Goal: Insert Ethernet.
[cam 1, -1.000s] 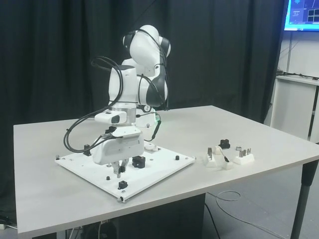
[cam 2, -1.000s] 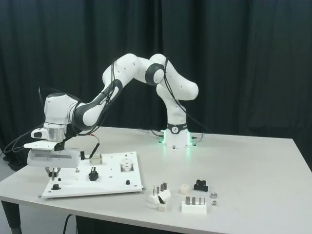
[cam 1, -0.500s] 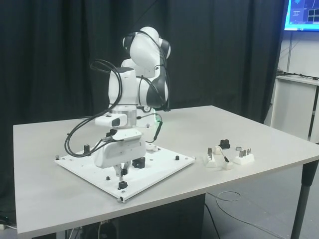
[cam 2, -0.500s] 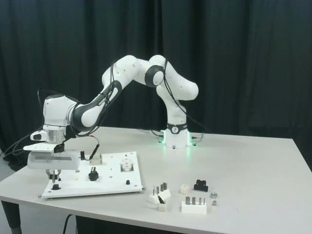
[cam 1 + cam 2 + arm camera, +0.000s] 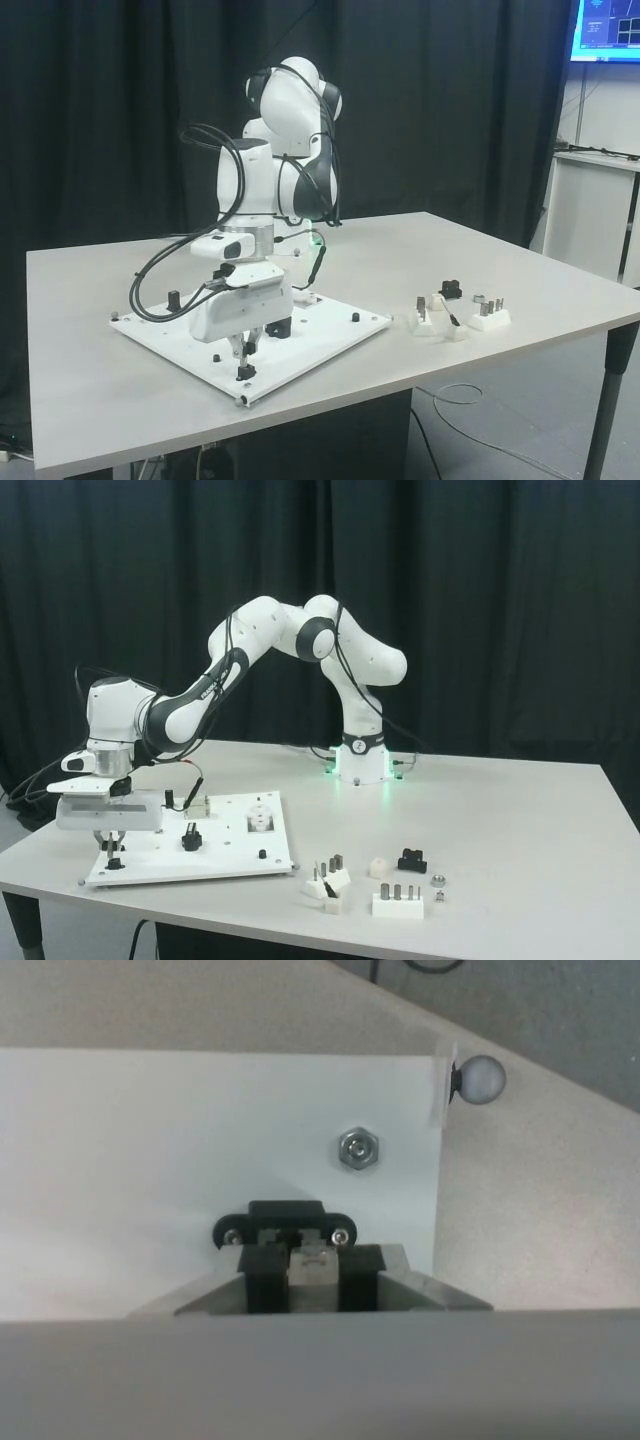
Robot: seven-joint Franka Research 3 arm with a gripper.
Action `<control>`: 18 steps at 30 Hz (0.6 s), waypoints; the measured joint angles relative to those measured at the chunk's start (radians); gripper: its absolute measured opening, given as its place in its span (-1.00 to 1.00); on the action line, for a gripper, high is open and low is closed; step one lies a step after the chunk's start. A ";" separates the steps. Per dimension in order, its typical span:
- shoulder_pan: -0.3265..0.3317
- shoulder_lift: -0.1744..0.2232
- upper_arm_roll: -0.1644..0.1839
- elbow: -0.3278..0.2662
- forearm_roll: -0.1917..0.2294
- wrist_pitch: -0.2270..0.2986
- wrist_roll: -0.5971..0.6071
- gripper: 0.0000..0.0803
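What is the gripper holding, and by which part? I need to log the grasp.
The gripper holds a small grey plug, apparently the Ethernet connector, clamped by its two sides, above the black socket.

The white arm [image 5: 262, 630] rises from its base, bends at a high elbow and reaches far out and down, with black cables looping off the forearm. Its wrist points straight down, the end effector [image 5: 242, 352] hanging low with its body level. In the wrist view the two black fingers [image 5: 262, 1278] stand close together, clamped on a small grey piece between them.
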 joint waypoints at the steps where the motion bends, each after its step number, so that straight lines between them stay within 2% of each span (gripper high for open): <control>1: 0.000 0.001 0.000 0.001 0.000 -0.002 0.000 -0.74; 18: 0.001 0.026 -0.013 0.047 0.000 -0.051 0.000 -0.74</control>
